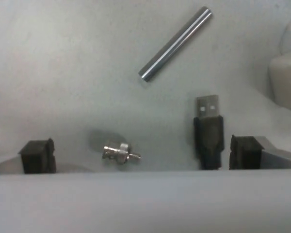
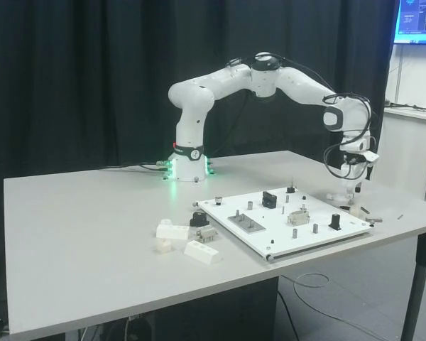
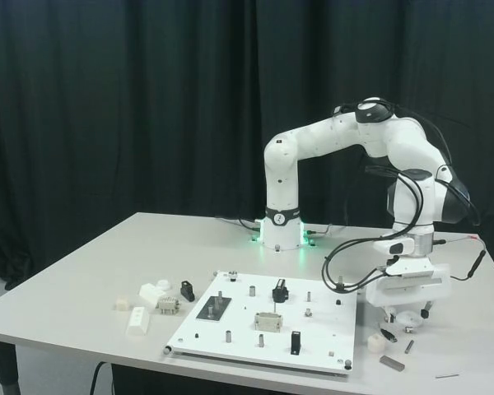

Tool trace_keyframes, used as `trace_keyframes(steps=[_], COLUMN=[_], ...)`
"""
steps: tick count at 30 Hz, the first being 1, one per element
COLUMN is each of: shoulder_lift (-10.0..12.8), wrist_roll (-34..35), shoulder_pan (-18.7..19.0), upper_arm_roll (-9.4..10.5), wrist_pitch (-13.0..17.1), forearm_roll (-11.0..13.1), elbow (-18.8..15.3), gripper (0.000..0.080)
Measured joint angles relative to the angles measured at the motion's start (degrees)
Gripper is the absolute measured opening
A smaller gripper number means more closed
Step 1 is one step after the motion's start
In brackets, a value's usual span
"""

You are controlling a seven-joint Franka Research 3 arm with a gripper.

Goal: Remove square peg 1.

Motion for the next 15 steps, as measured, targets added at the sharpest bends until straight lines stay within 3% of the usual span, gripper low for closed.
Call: trace_keyframes(steps=[15], shoulder_lift=[-0.42], wrist_roll=[-0.12], shoulder_pan=[-1.45], upper_arm_roll=[-1.66], wrist_pitch=[-2.38], forearm_roll=[-2.05], elbow=[0.91], gripper=[0.0800])
